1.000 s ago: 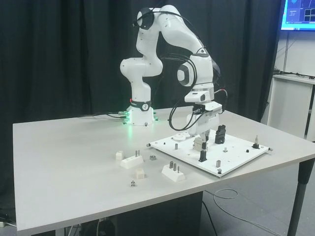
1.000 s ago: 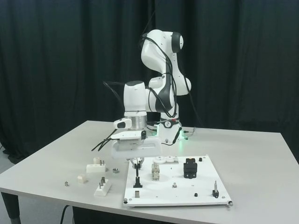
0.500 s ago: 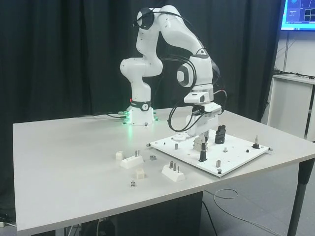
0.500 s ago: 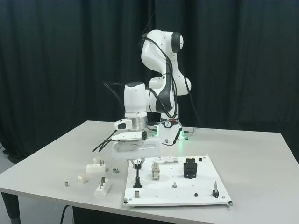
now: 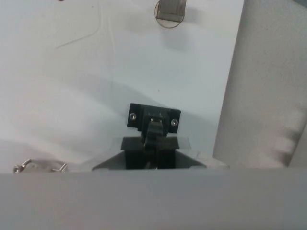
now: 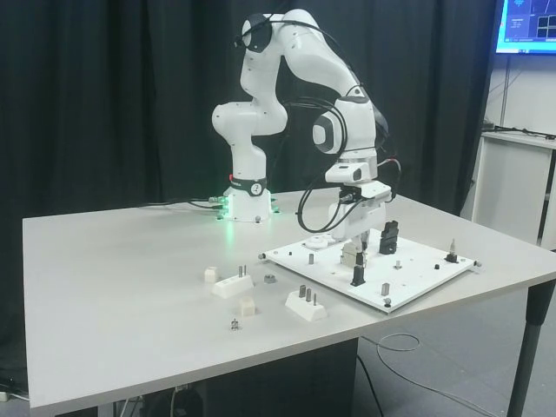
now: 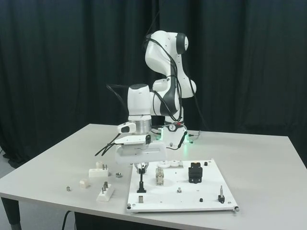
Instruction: Insert USB.
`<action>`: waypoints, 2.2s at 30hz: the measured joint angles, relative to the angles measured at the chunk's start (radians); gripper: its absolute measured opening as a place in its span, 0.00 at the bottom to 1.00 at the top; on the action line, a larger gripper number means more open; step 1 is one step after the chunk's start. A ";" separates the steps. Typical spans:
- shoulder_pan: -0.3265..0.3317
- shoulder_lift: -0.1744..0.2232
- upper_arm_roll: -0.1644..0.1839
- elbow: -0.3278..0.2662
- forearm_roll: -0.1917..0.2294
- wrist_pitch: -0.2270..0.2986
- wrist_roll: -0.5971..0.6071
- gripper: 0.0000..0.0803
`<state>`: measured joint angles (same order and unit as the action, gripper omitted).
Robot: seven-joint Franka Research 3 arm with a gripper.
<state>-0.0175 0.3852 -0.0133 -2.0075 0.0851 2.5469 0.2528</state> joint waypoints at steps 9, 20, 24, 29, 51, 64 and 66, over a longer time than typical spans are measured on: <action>0.000 0.005 0.000 0.000 0.001 0.019 0.000 0.06; 0.000 0.010 0.002 0.000 0.002 0.033 0.000 0.06; 0.000 0.010 0.003 0.000 0.002 0.033 0.001 0.06; 0.000 0.009 0.003 0.000 0.002 0.033 0.006 0.06; -0.001 0.008 0.001 0.000 0.002 0.024 0.010 0.06; 0.000 0.007 0.004 0.003 0.002 0.022 0.023 0.06; 0.001 0.005 0.004 0.006 0.002 0.021 0.031 0.31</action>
<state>-0.0165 0.3906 -0.0089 -2.0018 0.0869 2.5682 0.2839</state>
